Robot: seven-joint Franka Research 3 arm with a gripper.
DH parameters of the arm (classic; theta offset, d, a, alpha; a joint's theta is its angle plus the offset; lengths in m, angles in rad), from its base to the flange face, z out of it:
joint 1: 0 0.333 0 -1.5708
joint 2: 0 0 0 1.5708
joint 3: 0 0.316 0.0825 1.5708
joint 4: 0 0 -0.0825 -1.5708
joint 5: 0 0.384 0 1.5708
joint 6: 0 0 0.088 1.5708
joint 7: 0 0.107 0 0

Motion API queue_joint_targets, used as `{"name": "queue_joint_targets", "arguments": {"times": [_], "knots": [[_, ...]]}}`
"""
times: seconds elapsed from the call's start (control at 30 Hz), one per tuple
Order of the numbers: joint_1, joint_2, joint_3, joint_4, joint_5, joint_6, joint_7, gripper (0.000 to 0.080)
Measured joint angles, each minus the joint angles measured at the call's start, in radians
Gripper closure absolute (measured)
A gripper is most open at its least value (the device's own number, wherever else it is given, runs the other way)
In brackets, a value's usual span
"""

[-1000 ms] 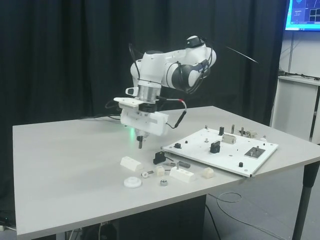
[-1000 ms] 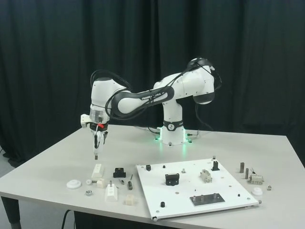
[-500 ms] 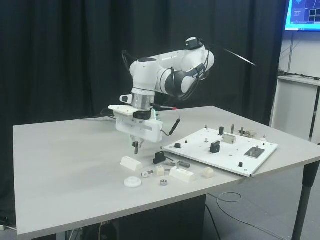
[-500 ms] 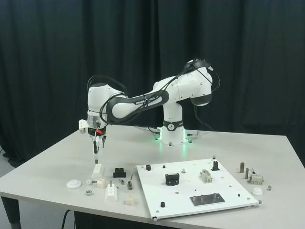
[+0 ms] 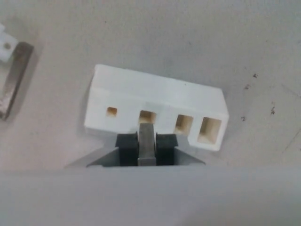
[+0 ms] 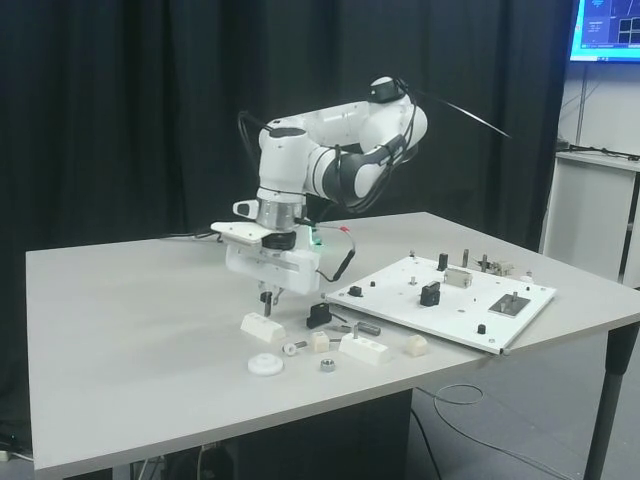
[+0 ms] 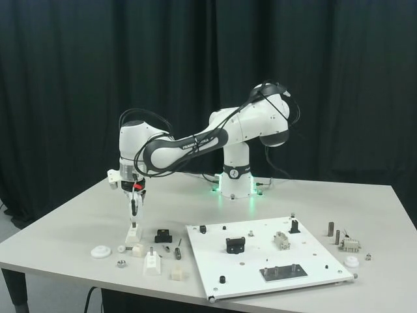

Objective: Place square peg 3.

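A white robot arm reaches low over the front left part of a grey bench [image 6: 130, 330]. Its gripper [image 5: 146, 149] is clamped on a grey square peg [image 5: 146, 141], held upright between two black fingers [image 5: 126, 147].

The peg hangs directly above a white block with four square holes [image 5: 157, 106] in a row, which lies flat on the bench near its front edge. Seen from the wrist, the peg's tip lines up with the second hole from the narrow end [image 5: 147, 116], and it appears to be at the mouth of that hole or just above it; whether it has gone in cannot be told.

This looks like the insertion step. The next move likely calls for a straight, slow descent with the peg's flat sides kept square to the hole, since a slight twist could jam it on the rim.

Small white and black parts [image 6: 320, 342] lie scattered beside the block. Toward the bench's right side sits a white square board [image 7: 270, 264] carrying small fixtures. Black curtains [image 7: 78, 78] hang behind the bench, and a green light [image 7: 215, 190] glows at the arm's base.
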Motion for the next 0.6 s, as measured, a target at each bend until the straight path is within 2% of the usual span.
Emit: {"name": "queue_joint_targets", "arguments": {"times": [0.33,0.6], "knots": [[-0.006,0.002,0.020,-0.008,0.017,0.014,-0.020,0.0727],[-0.006,0.002,0.021,-0.015,0.039,0.024,-0.020,0.0727]]}}
